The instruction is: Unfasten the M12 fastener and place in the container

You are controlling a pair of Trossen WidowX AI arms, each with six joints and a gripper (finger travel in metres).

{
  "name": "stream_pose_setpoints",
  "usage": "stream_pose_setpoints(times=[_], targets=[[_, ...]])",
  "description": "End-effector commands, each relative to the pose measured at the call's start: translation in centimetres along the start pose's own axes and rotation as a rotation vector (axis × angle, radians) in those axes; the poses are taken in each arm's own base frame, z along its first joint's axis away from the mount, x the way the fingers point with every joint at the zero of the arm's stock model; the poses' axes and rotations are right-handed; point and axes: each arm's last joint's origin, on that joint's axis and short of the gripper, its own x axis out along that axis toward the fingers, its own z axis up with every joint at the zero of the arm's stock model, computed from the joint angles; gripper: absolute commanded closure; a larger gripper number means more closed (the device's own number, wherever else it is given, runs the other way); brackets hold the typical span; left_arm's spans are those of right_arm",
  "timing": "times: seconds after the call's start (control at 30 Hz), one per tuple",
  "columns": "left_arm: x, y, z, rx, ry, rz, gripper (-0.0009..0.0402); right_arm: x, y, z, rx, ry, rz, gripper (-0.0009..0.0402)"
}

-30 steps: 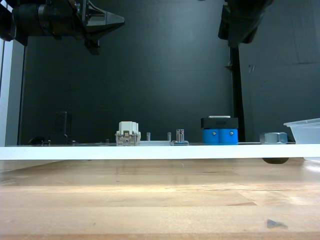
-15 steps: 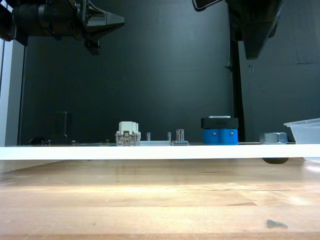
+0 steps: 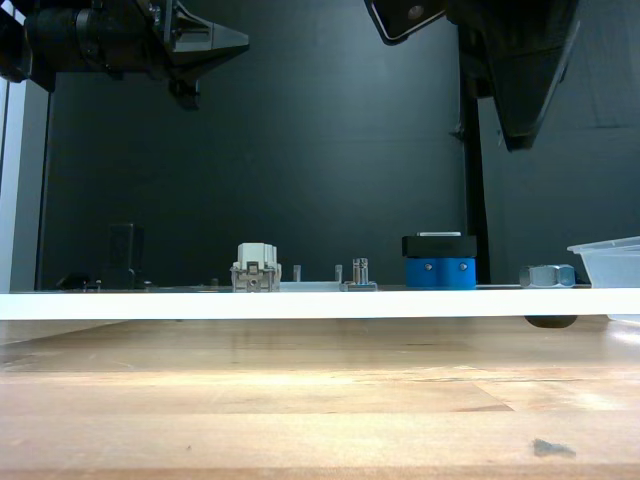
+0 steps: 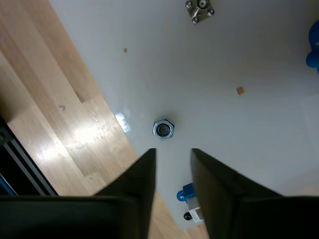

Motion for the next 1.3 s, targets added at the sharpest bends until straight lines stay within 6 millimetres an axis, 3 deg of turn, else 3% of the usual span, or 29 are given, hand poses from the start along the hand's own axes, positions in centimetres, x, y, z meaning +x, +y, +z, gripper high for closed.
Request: stream_pose_setpoints(times=[0.03,0.23,0.73,1.3], targets=[[0.0,0.0,0.0,0.0,-0.002,0.0,0.0393,0.7,0.1,0.0,0.008,-0.018,0.013,0.0234],[0.0,0.0,0.0,0.0,-0.001,0.0,0.0393,1.6,-0.1,0.0,0.057,-0.03,0.004,0.0186],[0.0,0.0,0.0,0.0,-0.001,0.0,0.0393,4.8,0.5,-0.4,0.073,0.029,-0.027,0.0185],[0.0,0.0,0.0,0.0,-0.001,0.0,0.0393,6.8,1.0,-0.2,0.086,0.025,-0.044,0.0185]])
